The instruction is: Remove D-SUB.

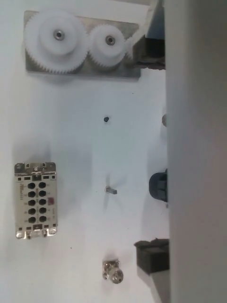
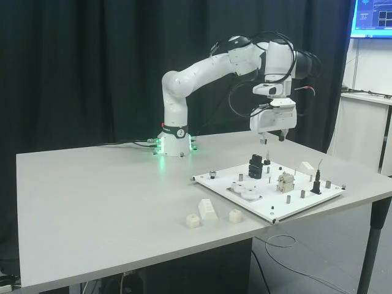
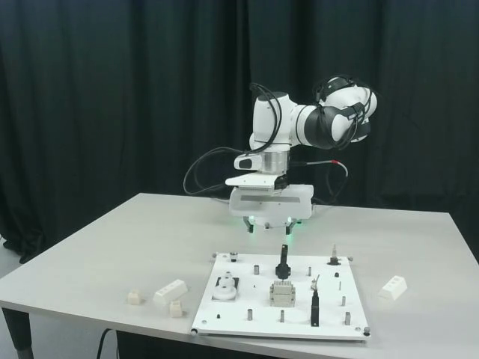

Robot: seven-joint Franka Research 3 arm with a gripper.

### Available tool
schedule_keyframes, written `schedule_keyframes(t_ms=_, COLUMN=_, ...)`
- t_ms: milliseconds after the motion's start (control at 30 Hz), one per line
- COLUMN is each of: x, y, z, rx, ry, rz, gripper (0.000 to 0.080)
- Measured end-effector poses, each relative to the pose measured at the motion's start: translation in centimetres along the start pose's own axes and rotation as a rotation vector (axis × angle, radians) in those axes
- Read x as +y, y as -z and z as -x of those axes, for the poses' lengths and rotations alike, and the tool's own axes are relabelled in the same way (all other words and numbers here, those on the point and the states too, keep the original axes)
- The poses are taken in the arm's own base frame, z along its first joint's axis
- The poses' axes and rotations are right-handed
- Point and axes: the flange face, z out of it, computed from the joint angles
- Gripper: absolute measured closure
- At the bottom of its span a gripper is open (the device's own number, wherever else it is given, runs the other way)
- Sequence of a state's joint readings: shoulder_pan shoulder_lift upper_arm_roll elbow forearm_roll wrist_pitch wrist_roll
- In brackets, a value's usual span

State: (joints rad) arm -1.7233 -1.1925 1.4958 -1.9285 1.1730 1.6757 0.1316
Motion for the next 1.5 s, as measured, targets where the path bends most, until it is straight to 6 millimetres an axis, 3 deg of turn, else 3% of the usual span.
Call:
schedule_keyframes(t_ms=733, x=-1.3, y=0.4, z=0.3, rx=0.007, ry=0.027, rz=-0.015, gripper=0.0003)
schedule_keyframes(t_ms=1500, x=-0.9, y=-0.4, z=1.4, rx=-0.072, ry=0.059, rz=0.041, gripper=0.0003)
